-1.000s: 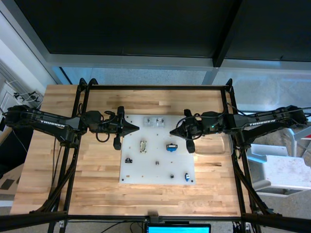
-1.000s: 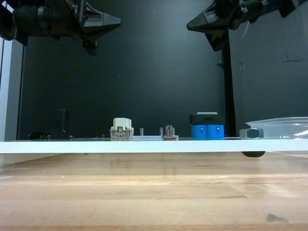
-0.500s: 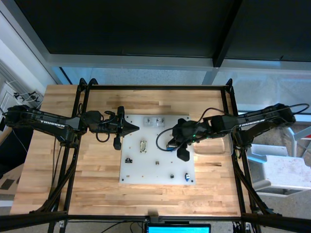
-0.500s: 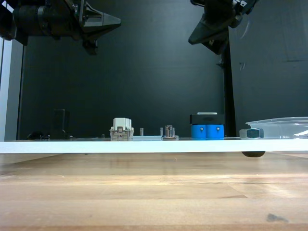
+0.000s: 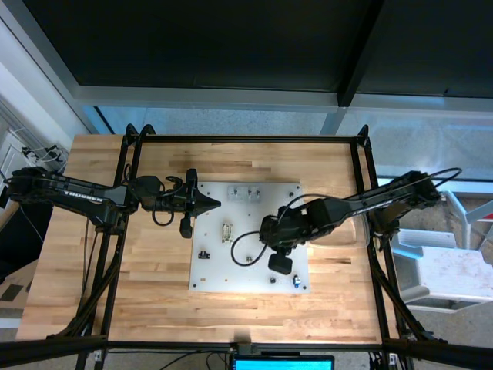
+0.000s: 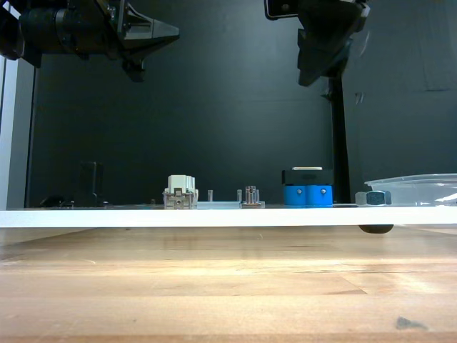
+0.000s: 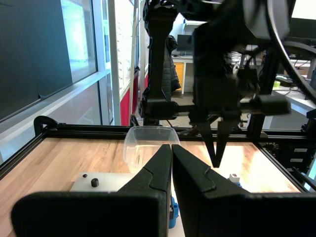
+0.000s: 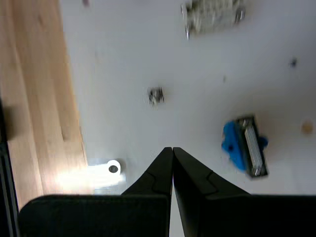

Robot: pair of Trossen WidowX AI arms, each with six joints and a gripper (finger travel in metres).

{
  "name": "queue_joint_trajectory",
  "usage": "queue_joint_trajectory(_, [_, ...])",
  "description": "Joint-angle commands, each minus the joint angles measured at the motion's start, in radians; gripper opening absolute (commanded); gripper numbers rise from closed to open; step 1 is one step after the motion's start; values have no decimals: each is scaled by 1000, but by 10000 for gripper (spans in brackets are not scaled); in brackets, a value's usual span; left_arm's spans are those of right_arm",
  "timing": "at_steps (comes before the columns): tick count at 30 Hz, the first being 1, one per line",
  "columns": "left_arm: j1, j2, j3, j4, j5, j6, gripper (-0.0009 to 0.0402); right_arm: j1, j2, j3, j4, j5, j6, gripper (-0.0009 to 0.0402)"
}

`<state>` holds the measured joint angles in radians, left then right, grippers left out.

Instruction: Unfasten the M12 fastener and place in the container

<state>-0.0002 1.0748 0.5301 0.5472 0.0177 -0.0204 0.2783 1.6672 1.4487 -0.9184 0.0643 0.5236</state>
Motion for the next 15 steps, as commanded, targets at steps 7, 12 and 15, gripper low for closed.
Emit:
queue_joint_trajectory(7, [0,0,0,0,0,0,0,70,156,187,-177,-13,122,0])
queue_joint_trajectory(12, [0,0,0,0,0,0,0,112,229,280,-241,-16,184,0])
queue_joint_trajectory(15, [0,0,0,0,0,0,0,130,268,329,-312,-27,206,0])
